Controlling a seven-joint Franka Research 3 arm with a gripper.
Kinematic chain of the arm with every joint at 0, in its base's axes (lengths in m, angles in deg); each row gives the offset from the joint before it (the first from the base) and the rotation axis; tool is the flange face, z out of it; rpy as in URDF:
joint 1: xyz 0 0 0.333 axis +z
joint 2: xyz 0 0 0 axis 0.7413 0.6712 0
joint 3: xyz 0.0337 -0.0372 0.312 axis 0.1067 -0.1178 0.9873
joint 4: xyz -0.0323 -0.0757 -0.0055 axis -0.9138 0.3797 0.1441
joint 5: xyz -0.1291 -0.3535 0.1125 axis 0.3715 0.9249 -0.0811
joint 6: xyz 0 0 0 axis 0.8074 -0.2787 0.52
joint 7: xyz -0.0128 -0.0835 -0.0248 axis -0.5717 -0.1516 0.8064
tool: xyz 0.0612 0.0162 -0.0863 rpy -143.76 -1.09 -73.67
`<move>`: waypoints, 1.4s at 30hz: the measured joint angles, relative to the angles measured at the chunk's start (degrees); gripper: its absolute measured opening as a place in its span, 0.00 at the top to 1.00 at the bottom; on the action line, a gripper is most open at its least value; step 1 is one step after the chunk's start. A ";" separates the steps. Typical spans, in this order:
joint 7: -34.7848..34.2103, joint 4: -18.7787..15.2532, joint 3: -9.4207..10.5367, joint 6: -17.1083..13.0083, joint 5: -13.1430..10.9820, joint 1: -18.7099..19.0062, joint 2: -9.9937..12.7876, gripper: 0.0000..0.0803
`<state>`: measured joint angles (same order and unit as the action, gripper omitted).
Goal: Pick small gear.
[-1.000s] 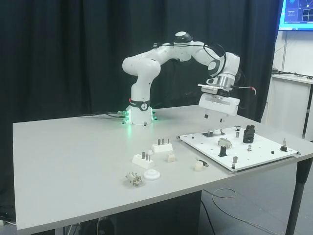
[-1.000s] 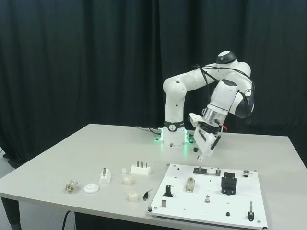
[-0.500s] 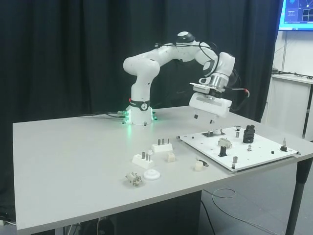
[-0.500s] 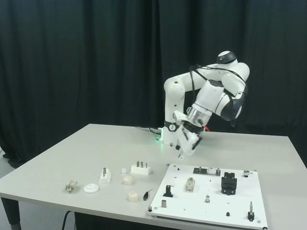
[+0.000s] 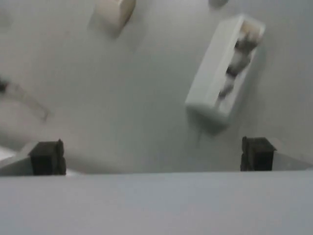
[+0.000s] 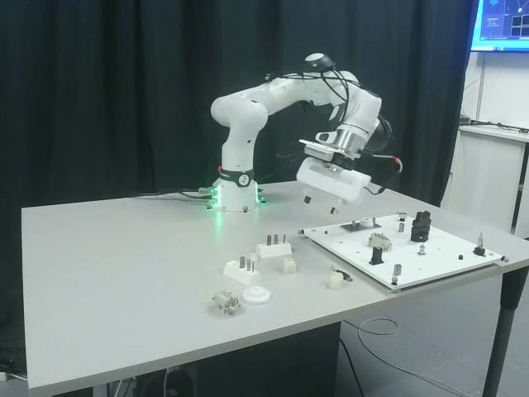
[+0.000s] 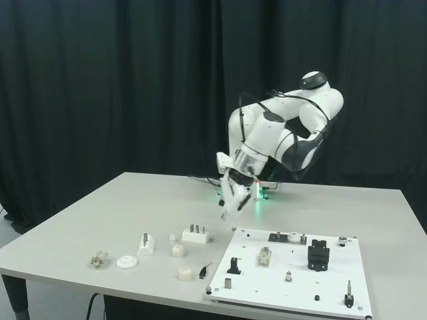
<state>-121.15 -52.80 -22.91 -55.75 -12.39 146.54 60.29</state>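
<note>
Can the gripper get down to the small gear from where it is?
Probably yes. The gripper hangs above the table with jaws open and empty; the small gear sits uncovered beside the white peg block, nothing above it.

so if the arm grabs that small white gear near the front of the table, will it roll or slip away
The small white gear lies flat on the grey table, so it probably won't roll. It looks like stiff, light plastic, so a nudge may slide it. Being low and flat, it likely needs the jaws at its edges.

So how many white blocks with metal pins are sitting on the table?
2: one pin block nearer the white board, the other pin block beside the large gear. None seem hidden.
</note>
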 joint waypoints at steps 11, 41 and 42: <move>8.78 -1.15 0.90 -2.30 -3.08 -7.19 -0.03 0.00; 36.84 -3.01 1.98 2.38 -21.61 -24.96 0.34 0.00; 37.20 -3.01 1.99 2.97 -21.89 -25.29 0.50 0.00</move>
<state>-83.95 -55.81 -20.92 -52.78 -34.28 121.24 60.79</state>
